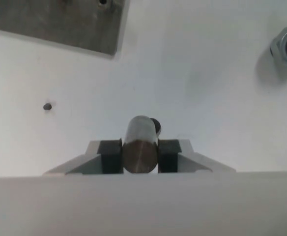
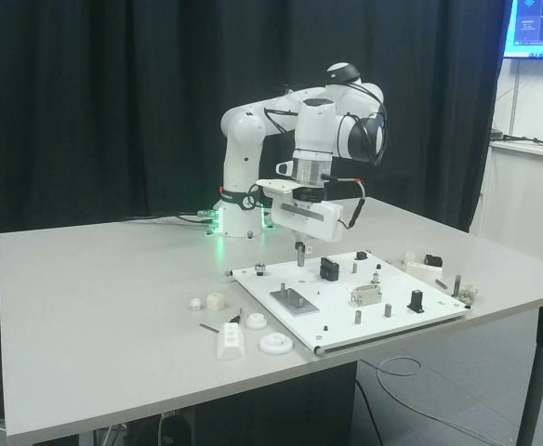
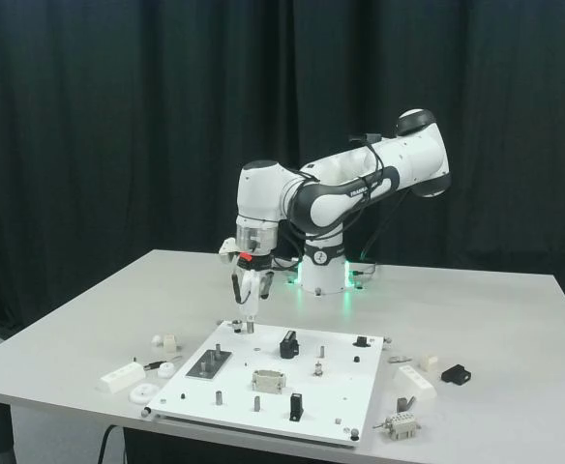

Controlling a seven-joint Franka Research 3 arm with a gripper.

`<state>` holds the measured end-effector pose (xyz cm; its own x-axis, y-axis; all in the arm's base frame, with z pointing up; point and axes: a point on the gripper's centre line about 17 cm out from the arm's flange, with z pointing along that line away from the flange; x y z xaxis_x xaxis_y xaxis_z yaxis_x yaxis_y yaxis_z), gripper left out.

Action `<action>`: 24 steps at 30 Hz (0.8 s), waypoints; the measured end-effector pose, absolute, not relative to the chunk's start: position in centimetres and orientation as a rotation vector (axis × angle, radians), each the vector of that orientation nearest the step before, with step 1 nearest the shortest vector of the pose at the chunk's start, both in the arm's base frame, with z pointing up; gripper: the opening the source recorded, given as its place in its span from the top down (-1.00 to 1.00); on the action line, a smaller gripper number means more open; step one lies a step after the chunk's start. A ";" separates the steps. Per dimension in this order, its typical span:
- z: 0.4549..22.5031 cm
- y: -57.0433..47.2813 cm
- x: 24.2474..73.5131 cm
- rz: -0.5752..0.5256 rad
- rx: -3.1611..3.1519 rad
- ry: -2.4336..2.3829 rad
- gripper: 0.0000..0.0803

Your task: Place round peg 4.

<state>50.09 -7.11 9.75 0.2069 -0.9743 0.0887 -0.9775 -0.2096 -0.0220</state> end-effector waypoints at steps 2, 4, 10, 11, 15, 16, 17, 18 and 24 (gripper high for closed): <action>9.7 -7.2 50.1 0.134 2.408 -1.948 0.63; 9.6 -7.4 50.2 0.144 2.406 -1.943 0.63; 9.8 -8.4 50.8 0.203 2.411 -1.904 0.63; 9.9 -8.7 50.9 0.215 2.412 -1.895 0.63; 10.2 -10.0 51.1 0.259 2.416 -1.847 0.63; 10.3 -10.4 51.1 0.268 2.418 -1.834 0.63; 10.4 -10.8 51.1 0.277 2.421 -1.819 0.63; 10.5 -11.2 51.1 0.285 2.424 -1.805 0.63; 10.9 -13.6 50.9 0.317 2.418 -1.772 0.63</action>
